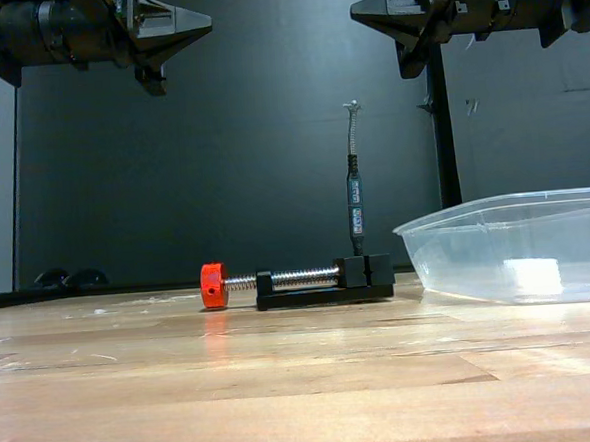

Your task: Remove the USB-C connector from taskboard and place in the container

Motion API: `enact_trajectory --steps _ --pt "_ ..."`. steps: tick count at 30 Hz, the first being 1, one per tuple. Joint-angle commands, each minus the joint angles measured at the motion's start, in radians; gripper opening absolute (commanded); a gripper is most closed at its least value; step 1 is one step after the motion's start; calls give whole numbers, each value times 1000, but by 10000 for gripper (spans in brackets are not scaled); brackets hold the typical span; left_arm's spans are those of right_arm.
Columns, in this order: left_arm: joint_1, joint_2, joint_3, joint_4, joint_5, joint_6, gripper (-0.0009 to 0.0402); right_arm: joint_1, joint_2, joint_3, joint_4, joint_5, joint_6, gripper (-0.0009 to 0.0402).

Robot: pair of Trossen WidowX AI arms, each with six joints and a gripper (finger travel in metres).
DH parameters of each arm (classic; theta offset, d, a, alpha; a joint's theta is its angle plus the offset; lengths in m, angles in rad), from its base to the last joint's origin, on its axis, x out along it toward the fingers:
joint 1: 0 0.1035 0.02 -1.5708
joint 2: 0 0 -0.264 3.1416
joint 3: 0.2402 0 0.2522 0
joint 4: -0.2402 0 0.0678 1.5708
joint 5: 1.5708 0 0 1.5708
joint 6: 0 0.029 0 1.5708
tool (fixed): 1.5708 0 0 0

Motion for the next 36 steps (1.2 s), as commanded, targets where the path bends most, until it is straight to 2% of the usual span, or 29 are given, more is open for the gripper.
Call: enact_trajectory --steps 1,16,19,28,36 --pt "0 0 0 0 0 0 0 0 0 0 1 0 0 0" --pt "0 0 0 0 0 0 0 0 0 0 1 0 0 0" --pt "0 0 0 0 0 0 0 1 0 4 -11 0 47 0" --pt "0 0 0 0 0 0 0 11 3 137 -469 0 21 0" --pt "0 0 0 0 0 0 0 40 37 245 -777 10 13 0"
